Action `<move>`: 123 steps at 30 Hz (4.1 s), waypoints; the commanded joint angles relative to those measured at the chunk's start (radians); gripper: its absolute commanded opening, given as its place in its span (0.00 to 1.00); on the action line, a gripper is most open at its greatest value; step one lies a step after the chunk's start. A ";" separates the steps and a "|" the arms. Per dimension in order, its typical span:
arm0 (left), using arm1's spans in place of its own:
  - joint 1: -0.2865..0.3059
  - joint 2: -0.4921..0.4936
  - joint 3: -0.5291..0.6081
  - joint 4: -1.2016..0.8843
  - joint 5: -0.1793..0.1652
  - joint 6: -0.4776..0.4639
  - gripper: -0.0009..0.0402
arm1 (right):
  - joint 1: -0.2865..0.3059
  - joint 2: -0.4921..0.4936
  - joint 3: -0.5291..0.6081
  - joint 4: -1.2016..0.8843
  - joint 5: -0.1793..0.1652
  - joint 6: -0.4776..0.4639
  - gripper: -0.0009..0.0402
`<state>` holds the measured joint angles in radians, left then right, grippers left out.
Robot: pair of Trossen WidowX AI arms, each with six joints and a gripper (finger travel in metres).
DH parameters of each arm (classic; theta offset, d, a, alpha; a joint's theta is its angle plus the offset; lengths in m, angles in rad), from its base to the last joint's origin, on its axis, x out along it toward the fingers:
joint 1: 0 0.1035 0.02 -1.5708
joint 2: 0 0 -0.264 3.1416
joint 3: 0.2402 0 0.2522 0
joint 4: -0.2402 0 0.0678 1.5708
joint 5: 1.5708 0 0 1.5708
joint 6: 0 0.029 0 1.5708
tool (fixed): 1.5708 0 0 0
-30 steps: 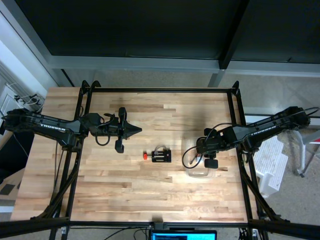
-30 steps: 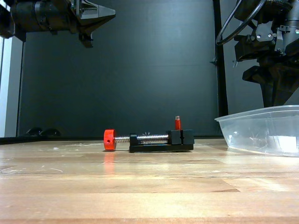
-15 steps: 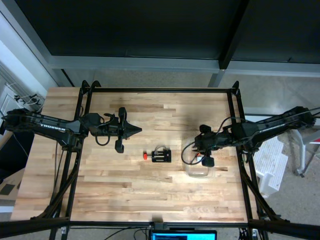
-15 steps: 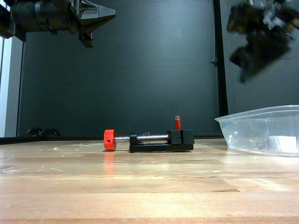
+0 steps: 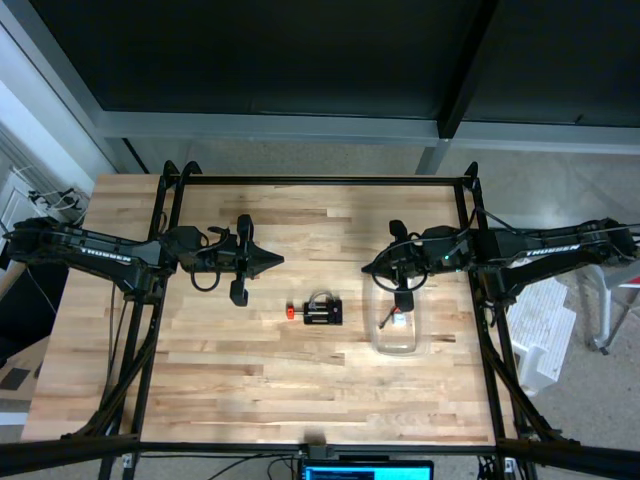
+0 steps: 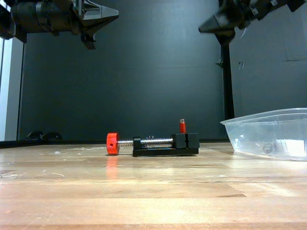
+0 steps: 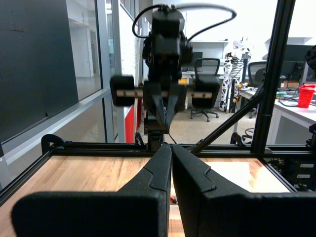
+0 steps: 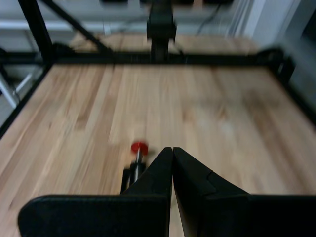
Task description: Remove the RCA connector from the receptacle and place in the container
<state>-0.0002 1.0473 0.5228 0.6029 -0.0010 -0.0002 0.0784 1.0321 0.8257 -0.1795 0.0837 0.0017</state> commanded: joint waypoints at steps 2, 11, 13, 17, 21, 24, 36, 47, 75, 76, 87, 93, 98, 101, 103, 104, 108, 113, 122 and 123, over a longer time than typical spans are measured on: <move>0.000 0.000 0.000 0.000 0.000 0.000 0.02 | -0.011 0.005 0.002 0.096 -0.014 -0.040 0.02; 0.000 0.000 0.000 0.000 0.000 0.000 0.02 | -0.046 0.058 0.001 0.323 -0.087 -0.067 0.02; 0.000 0.000 0.000 0.000 0.000 0.000 0.02 | -0.050 0.082 0.001 0.374 -0.087 -0.066 0.02; 0.000 0.000 0.000 0.000 0.000 0.000 0.02 | -0.057 0.127 0.001 0.453 -0.103 -0.058 0.02; 0.000 0.000 0.000 0.000 0.000 0.000 0.02 | -0.063 0.138 0.000 0.491 -0.092 -0.059 0.02; 0.000 0.000 0.000 0.000 0.000 0.000 0.02 | -0.092 0.135 -0.010 0.515 -0.111 -0.034 0.02; 0.000 0.000 0.000 0.000 0.000 0.000 0.02 | -0.140 0.135 -0.126 0.644 -0.150 0.011 0.02; 0.000 0.000 0.000 0.000 0.000 0.000 0.02 | -0.105 0.127 -0.144 0.647 -0.111 -0.006 0.02; 0.000 0.000 0.000 0.000 0.000 0.000 0.02 | -0.105 0.084 -0.157 0.649 -0.102 0.001 0.02; 0.000 0.000 0.000 0.000 0.000 0.000 0.02 | -0.105 0.084 -0.157 0.647 -0.102 0.000 0.02; 0.000 0.000 0.000 0.000 0.000 0.000 0.02 | -0.105 0.084 -0.157 0.642 -0.103 0.001 0.02; 0.000 0.000 0.000 0.000 0.000 0.000 0.02 | -0.105 0.084 -0.157 0.642 -0.103 0.000 0.02; 0.000 0.000 0.000 0.000 0.000 0.000 0.02 | -0.105 0.084 -0.157 0.642 -0.103 0.000 0.02; 0.000 0.000 0.000 0.000 0.000 0.000 0.02 | -0.105 0.084 -0.157 0.642 -0.102 0.000 0.02; 0.000 0.000 0.000 0.000 0.000 0.000 0.02 | -0.105 0.084 -0.157 0.642 -0.102 0.000 0.02; 0.000 0.000 0.000 0.000 0.000 0.000 0.02 | -0.105 0.084 -0.157 0.642 -0.103 0.001 0.02; 0.000 0.000 0.000 0.000 0.000 0.000 0.02 | -0.105 0.084 -0.157 0.642 -0.103 0.001 0.02; 0.000 0.000 0.000 0.000 0.000 0.000 0.02 | -0.105 0.084 -0.157 0.642 -0.103 0.000 0.02; 0.000 0.000 0.000 0.000 0.000 0.000 0.02 | -0.105 0.084 -0.157 0.642 -0.103 0.001 0.02; 0.000 0.000 0.000 0.000 0.000 0.000 0.02 | -0.105 0.084 -0.157 0.642 -0.103 0.001 0.02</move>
<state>-0.0002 1.0473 0.5224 0.6029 -0.0010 -0.0002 -0.0261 1.1160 0.6685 0.4625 -0.0189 0.0021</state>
